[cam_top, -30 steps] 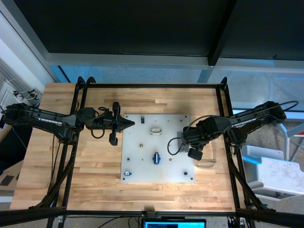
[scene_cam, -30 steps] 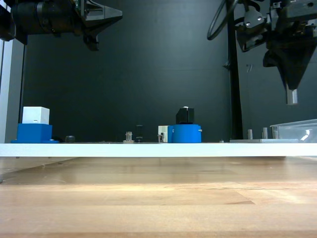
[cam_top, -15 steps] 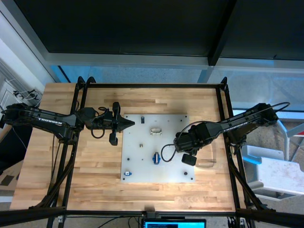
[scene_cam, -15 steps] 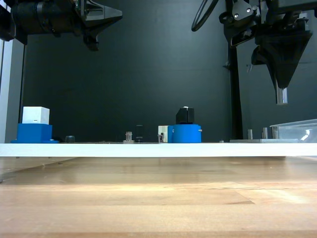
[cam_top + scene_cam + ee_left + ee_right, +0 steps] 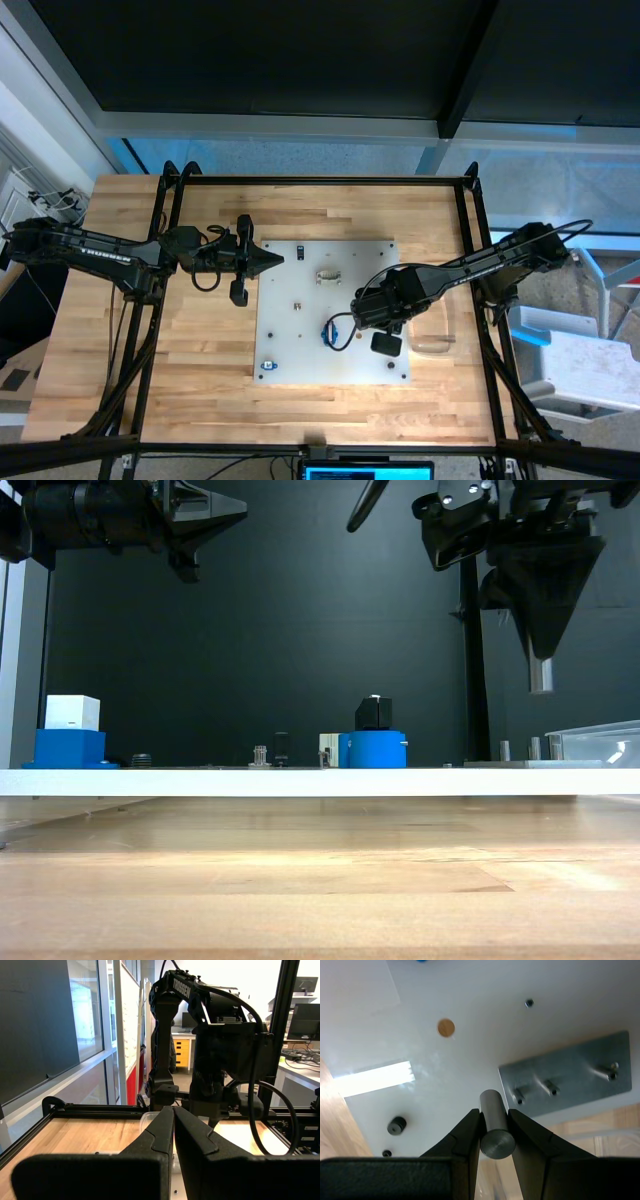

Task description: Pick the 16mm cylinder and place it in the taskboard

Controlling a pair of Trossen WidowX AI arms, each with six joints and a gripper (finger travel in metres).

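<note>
The wooden counter (image 5: 200,380) carries the white taskboard (image 5: 300,340) at its middle, with one arm reaching in from each side. The left arm hangs level over the board's left edge. Its end effector (image 5: 173,1110) has its fingers pressed together on nothing and looks parked, high above the surface in the low view. The right arm stretches in over the board's right half. Its end effector (image 5: 541,655) points straight down, with its fingers closed tight on the cylinder (image 5: 496,1127), gripping the peg partway along so that its lower end sticks out below the tips. In the low view the cylinder hangs well above the board, between the blue fitting (image 5: 376,749) and the clear tray (image 5: 600,742). The right wrist view shows bare white board beneath it, a grey plate (image 5: 567,1072) carrying small pins nearby and a small brass-coloured spot (image 5: 446,1027) farther off. By this showing the pick is done and the carry has reached the board; what is left is to line the peg up over its seat, lower it in and let go. I cannot tell which opening is the seat.
</note>
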